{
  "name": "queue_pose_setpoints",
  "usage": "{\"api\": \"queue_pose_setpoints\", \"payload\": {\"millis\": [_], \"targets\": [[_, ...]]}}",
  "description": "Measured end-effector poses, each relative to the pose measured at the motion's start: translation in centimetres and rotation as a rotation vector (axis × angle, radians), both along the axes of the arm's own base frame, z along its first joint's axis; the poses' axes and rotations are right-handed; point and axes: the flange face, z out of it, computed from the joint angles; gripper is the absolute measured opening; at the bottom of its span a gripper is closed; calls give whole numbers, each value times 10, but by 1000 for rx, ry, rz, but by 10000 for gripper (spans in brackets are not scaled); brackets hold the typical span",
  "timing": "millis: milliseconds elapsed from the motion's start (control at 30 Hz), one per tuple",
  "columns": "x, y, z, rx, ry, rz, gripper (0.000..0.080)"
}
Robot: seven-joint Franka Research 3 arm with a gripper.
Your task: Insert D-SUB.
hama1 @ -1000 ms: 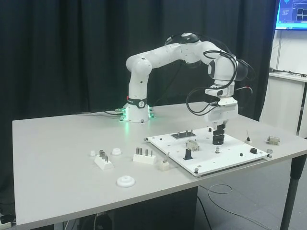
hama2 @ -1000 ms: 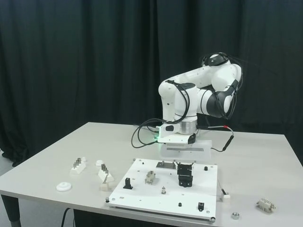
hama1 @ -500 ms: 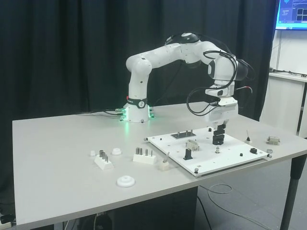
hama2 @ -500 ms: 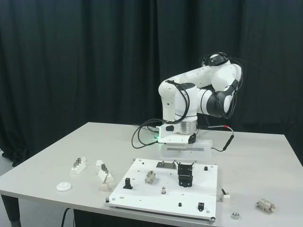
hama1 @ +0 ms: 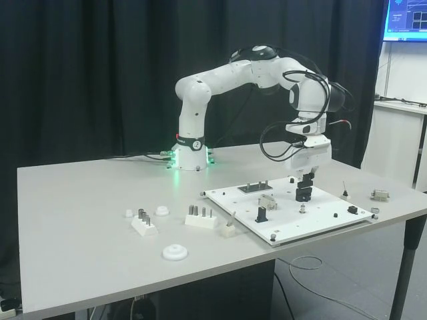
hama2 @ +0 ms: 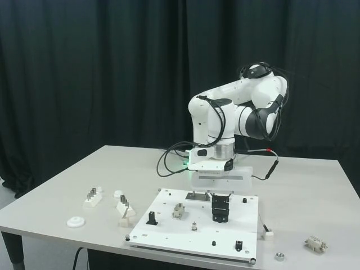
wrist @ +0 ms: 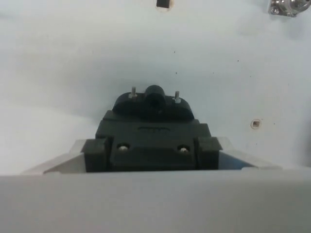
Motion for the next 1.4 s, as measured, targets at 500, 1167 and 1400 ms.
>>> {"api": "queue_pose_setpoints", "payload": {"millis": [500, 1167, 1400], "targets": [[0, -1, 0, 0, 0, -8, 384], [-1, -3, 0, -15, 16, -10, 383], [-1, -3, 0, -15, 16, -10, 383]]}}
